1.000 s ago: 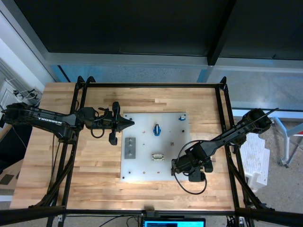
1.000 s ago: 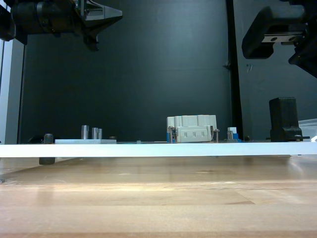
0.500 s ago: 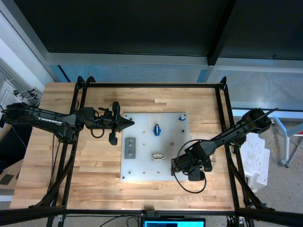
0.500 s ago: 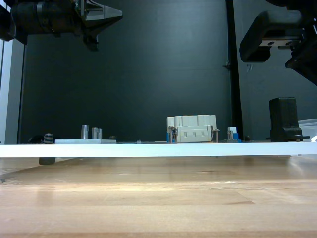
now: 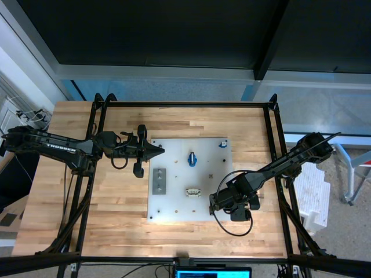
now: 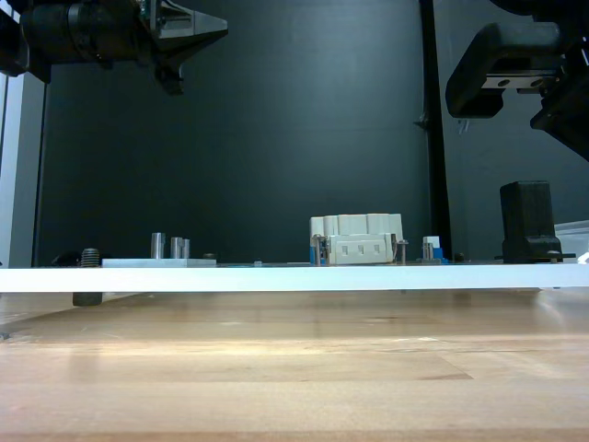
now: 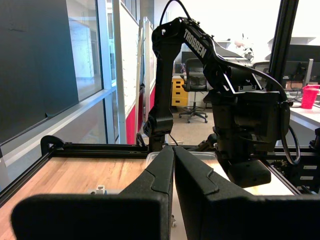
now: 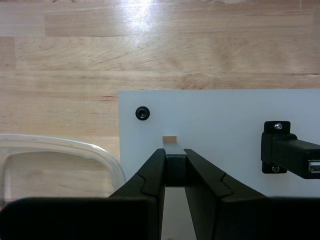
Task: Pick the 16mm bar and install on taskboard
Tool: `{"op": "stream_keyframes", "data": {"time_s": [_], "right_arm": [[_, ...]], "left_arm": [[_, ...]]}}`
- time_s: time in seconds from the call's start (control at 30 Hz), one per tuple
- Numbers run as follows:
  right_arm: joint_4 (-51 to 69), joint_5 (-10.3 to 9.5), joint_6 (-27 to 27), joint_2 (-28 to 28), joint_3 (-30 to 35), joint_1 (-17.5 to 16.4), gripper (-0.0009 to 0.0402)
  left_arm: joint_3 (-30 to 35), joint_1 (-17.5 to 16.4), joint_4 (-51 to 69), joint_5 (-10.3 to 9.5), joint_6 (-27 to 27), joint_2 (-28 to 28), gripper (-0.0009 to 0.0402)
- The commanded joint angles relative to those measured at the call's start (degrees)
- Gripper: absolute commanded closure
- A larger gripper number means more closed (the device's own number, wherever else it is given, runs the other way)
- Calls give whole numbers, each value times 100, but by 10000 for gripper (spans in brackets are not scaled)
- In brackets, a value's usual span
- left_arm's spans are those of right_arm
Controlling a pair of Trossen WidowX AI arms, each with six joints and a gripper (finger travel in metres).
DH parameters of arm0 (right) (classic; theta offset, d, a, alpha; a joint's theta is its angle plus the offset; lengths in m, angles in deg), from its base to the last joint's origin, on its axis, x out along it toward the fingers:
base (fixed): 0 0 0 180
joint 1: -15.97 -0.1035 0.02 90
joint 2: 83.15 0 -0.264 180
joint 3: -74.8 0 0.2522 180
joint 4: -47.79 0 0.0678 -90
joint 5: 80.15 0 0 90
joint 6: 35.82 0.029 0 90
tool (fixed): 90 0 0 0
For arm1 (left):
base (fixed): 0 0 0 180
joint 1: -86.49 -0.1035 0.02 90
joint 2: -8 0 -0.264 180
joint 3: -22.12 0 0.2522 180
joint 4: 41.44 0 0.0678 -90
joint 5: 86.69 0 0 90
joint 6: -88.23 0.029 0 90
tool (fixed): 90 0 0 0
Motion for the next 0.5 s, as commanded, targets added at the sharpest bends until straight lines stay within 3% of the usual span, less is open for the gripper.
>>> {"op": "stream_keyframes", "data": {"time_s": [0.03,0.5], "right_arm": [[7,-9,7,4,-7,-15,393],[-33,-33,4,-22,-7,-52,393]], "left_arm": [[0,0,-2,2,0,0,393],[0,0,0,2,0,0,393]]}}
